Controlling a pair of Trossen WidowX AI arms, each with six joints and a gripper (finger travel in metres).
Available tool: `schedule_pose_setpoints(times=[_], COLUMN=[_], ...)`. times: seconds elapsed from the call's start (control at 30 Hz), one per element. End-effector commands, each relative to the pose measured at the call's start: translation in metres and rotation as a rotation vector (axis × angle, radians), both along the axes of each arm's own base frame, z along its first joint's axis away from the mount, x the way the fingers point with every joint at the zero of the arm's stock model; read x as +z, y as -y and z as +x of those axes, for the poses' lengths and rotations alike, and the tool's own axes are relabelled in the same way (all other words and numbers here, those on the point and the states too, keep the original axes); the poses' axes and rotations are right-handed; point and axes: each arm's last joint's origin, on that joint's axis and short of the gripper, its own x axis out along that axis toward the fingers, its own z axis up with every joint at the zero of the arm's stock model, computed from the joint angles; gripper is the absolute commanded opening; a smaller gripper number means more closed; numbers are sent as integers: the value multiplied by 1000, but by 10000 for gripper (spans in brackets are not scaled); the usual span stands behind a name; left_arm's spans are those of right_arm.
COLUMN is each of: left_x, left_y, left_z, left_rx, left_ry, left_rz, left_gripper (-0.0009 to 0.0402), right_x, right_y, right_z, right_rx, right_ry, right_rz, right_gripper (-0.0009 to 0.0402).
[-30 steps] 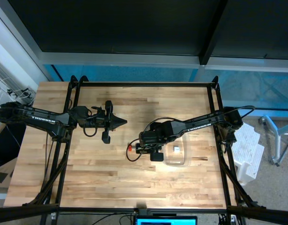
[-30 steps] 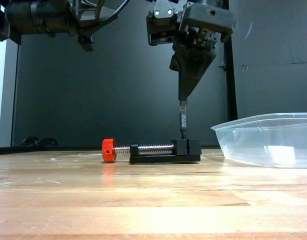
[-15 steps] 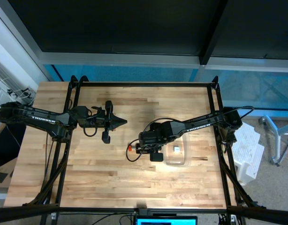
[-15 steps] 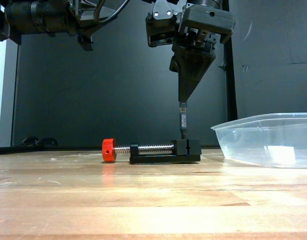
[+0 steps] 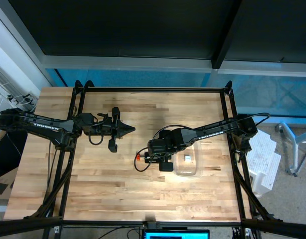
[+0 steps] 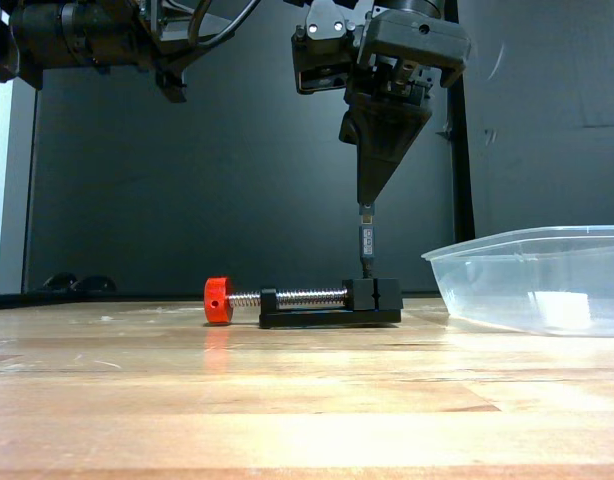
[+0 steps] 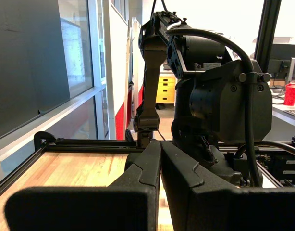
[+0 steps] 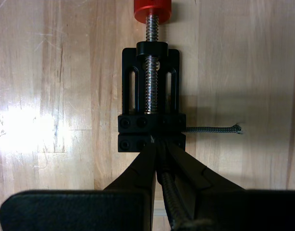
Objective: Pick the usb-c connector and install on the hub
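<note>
Low view: right pincer clamps usb-c connector upright on vise; left pincer, closed, hangs high.

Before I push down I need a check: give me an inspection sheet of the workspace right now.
Surface: wooden table, plank top.
Job's things: usb-c connector upright, held, lower tip at the top of the screw clamp; cannot tell whether it is seated. Hub: not made out.
Clutter: clear plastic container right of the clamp, small white item inside.
End effectors: right end effector shut on the connector, above the clamp; left end effector shut, empty, raised over the table's left half.
Cables: braided cable sticks out of the clamp's side, frayed end free.
Surroundings: black frame around the table.
</note>
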Motion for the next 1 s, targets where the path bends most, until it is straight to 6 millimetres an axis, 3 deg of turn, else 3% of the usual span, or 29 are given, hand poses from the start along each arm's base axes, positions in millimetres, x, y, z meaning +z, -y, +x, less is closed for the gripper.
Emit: schedule_pose_setpoints(times=[0.03, 1.0], left_x=[0, 0], left_y=[0, 0], left_z=[0, 0], left_rx=[0, 0], left_ry=[0, 0], left_rz=[0, 0], left_gripper=[0, 0], right_x=[0, -3], right_y=[0, 3], right_z=[0, 0], right_rx=[1, 6], right_ry=[0, 1], right_rz=[-1, -5], right_gripper=[0, 0])
